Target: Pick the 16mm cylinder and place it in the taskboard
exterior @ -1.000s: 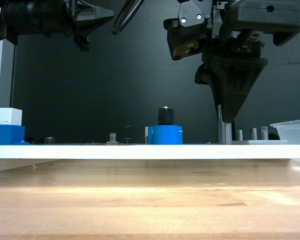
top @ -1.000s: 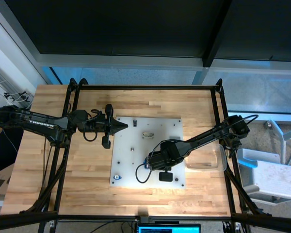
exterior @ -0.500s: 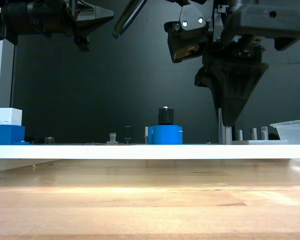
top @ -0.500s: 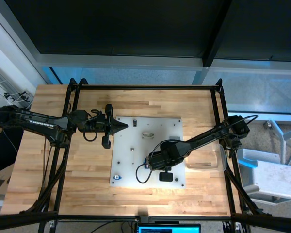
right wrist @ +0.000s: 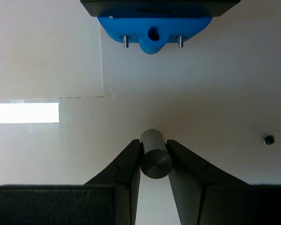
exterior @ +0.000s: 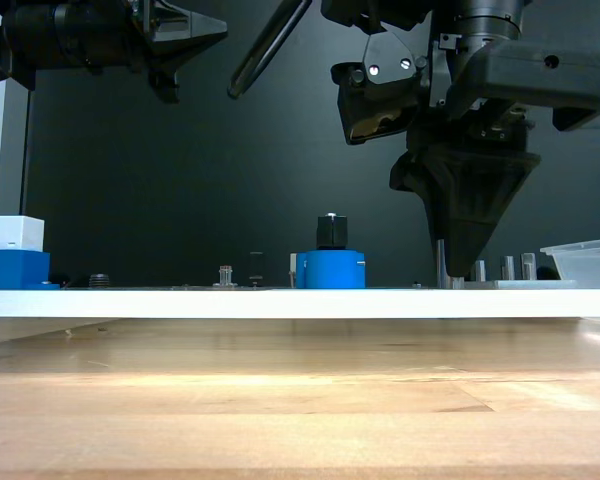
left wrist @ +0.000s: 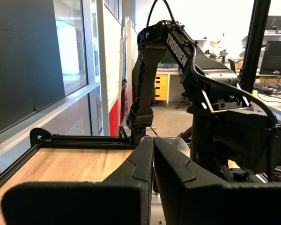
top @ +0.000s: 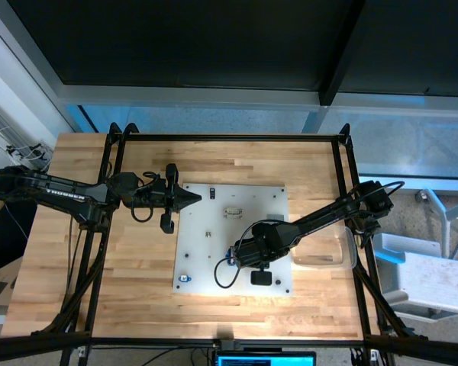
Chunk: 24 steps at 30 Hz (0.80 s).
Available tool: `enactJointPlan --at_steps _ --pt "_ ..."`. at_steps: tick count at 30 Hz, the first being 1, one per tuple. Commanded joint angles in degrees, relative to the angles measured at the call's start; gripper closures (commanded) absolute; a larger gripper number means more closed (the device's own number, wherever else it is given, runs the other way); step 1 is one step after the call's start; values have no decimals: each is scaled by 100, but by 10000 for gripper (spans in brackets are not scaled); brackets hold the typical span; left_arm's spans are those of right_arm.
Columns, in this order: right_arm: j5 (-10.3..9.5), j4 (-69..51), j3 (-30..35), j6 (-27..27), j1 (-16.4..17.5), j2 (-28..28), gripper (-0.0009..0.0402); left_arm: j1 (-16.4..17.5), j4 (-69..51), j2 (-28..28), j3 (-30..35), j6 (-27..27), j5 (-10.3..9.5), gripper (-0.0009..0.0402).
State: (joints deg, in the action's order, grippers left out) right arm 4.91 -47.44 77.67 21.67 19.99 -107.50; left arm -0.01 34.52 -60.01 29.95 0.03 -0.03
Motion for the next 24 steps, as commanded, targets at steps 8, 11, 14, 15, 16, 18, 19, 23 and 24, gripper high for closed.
enactJointPlan --at_steps 8,11,14,15,16,18,19,23,24 --pt "2 68 -39 -63 -13 2 381 2 2 0 0 2 2 393" --pt "2 68 -39 -74 -15 2 381 2 2 0 0 2 2 393" --pt "2 70 -39 -76 -22 2 381 0 2 0 0 2 2 393" --pt "2 70 -39 -76 -24 2 381 2 2 0 0 2 2 393" --pt "2 70 -39 -76 -24 2 381 0 2 0 0 0 2 393" --pt "2 70 -39 -79 -26 2 381 2 2 0 0 2 2 393" --pt "2 70 -39 -79 -28 2 381 2 2 0 0 2 2 393" --pt "-24 72 -39 -122 -31 2 379 2 2 0 0 2 2 393" --pt "-24 72 -39 -120 -33 4 373 0 2 0 0 2 2 393"
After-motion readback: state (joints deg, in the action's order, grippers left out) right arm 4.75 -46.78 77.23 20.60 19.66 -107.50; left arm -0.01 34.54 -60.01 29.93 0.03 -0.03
